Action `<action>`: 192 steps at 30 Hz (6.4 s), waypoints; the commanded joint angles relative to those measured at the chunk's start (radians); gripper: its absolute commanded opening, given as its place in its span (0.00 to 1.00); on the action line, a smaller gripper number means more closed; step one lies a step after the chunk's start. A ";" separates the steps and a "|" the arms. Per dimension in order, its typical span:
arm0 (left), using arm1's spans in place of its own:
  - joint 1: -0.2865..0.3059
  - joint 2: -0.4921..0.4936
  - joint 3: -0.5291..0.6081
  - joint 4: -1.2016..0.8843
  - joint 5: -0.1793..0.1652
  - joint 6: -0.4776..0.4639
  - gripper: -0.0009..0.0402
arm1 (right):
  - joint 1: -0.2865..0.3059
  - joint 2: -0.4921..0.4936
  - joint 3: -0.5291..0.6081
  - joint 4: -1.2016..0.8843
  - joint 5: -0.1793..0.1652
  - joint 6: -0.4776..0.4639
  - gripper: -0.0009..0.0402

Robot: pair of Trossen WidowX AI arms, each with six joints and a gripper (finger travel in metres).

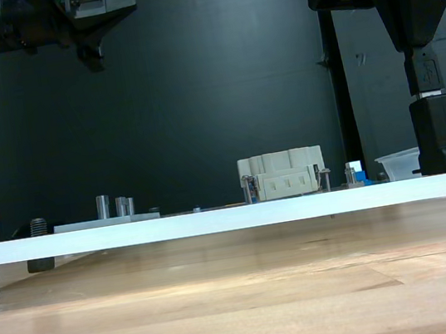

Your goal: Pick the USB connector and install on taskboard

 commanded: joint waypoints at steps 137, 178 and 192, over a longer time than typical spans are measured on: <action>0.000 0.000 0.000 0.000 0.000 0.000 0.02 | -0.552 -0.862 -0.886 1.430 -0.103 -0.487 0.02; 0.000 0.000 0.000 0.000 0.000 0.000 0.02 | -0.575 -0.883 -1.054 1.640 -0.108 -0.502 0.02; 0.000 0.000 0.000 0.000 0.000 0.000 0.02 | -0.571 -0.879 -1.048 1.630 -0.112 -0.505 0.02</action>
